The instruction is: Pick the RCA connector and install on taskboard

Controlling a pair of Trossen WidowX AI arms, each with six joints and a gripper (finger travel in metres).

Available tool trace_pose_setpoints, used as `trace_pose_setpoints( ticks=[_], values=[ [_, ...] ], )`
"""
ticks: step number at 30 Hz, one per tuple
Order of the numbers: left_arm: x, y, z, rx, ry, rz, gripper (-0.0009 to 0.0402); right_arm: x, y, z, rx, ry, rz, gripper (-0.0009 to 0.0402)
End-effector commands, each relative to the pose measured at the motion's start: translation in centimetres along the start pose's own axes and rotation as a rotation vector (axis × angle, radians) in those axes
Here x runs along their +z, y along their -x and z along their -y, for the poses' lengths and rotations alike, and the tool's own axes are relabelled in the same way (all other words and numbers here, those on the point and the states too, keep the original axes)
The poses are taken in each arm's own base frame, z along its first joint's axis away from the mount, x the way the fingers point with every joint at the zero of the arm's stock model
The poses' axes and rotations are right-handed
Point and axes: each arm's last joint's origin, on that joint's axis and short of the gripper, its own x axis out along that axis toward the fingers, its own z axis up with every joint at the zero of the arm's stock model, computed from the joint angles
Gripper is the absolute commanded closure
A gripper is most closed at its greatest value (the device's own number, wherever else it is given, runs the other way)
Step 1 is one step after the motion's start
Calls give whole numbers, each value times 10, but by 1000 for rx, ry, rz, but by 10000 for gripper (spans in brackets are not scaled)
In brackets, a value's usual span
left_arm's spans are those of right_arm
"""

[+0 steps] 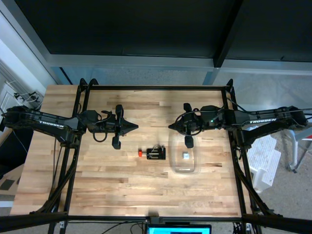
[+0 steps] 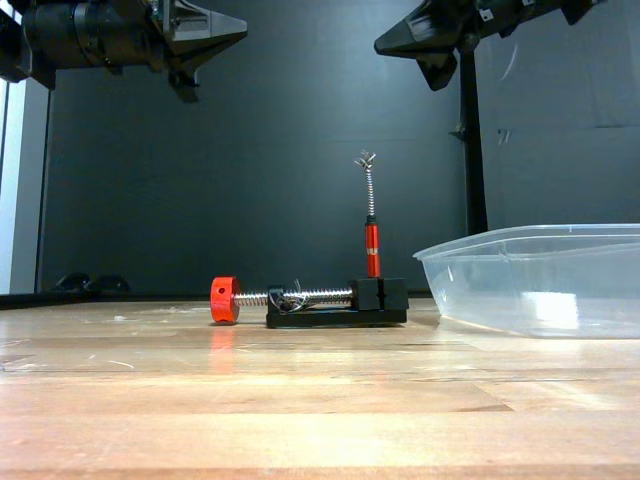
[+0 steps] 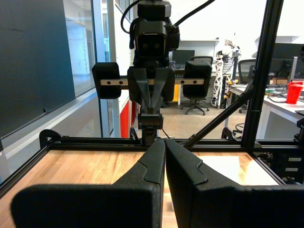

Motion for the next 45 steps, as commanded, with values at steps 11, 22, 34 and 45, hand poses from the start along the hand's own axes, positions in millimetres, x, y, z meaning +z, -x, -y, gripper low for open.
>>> trace_pose_setpoints(
  ticks=[11, 22, 34, 45],
  values=[
    [0, 0, 0, 0, 0, 0, 393, -24, 14, 6, 15, -11, 192, 393],
    [0, 0, 0, 0, 0, 1, 393, -34, 21, 6, 54, 5, 293, 393],
    [0, 0, 0, 0, 0, 0, 393, -33, 26, 6, 49, 12, 305, 393],
    [0, 0, 0, 0, 0, 0, 393, -38, 27, 8, 38, -17, 299, 393]
  ],
)
